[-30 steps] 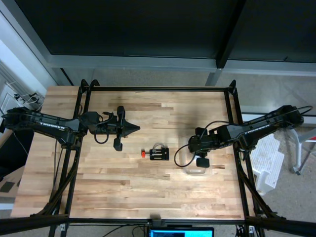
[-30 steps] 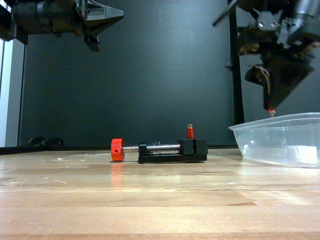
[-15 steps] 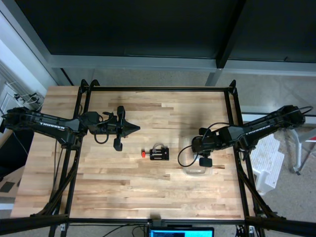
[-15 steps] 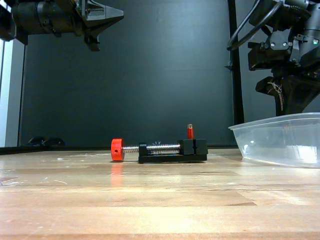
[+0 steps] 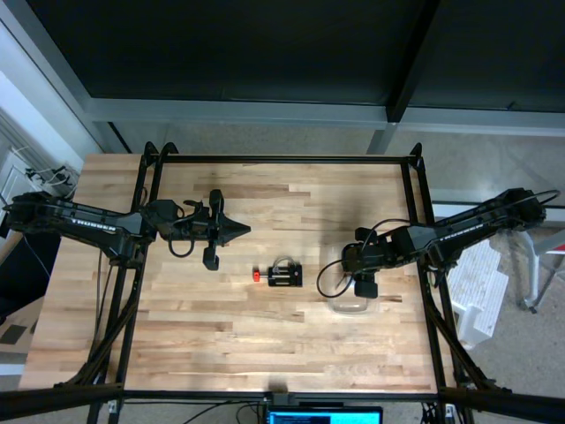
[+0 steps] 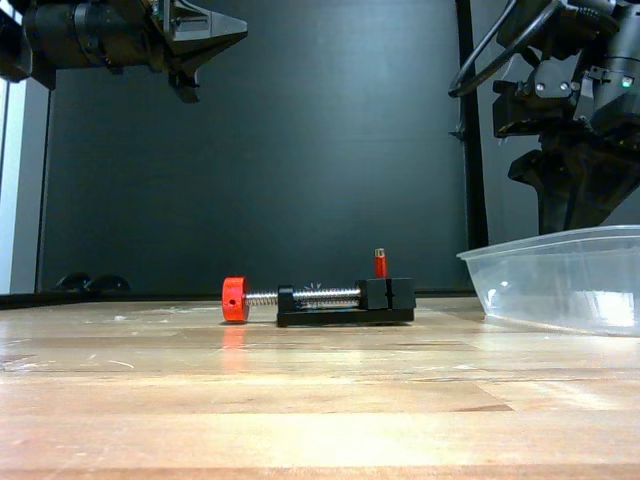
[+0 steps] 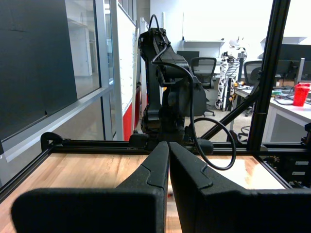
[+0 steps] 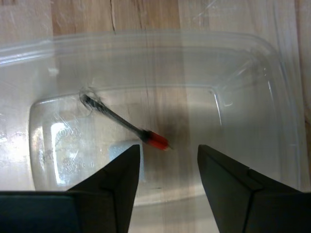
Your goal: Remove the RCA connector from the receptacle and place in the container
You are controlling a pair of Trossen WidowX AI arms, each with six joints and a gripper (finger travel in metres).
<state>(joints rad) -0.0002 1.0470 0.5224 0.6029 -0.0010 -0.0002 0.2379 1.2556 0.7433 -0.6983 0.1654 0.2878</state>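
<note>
The RCA connector (image 8: 153, 140), red with a thin dark end, lies loose on the floor of the clear container (image 8: 194, 36). My right gripper (image 8: 168, 148) hangs open just above it, with nothing between its fingers. In the high view the right gripper (image 5: 353, 262) sits over the container (image 5: 350, 306) at the right of the table. The black receptacle (image 5: 282, 276) (image 6: 345, 300) stands mid-table, its red knob (image 6: 234, 299) pointing left and a small red post (image 6: 380, 262) upright on it. My left gripper (image 5: 243, 230) (image 7: 168, 143) is shut, raised over the back left.
The container (image 6: 560, 280) rests on the wood a short way right of the receptacle. A black frame (image 5: 282, 160) runs round the table's back and sides. A cable (image 5: 328, 281) loops from the right arm beside the container.
My right gripper has come down over the container and opened. The connector that hung from its tip now lies on the container floor. The left arm has not moved.
</note>
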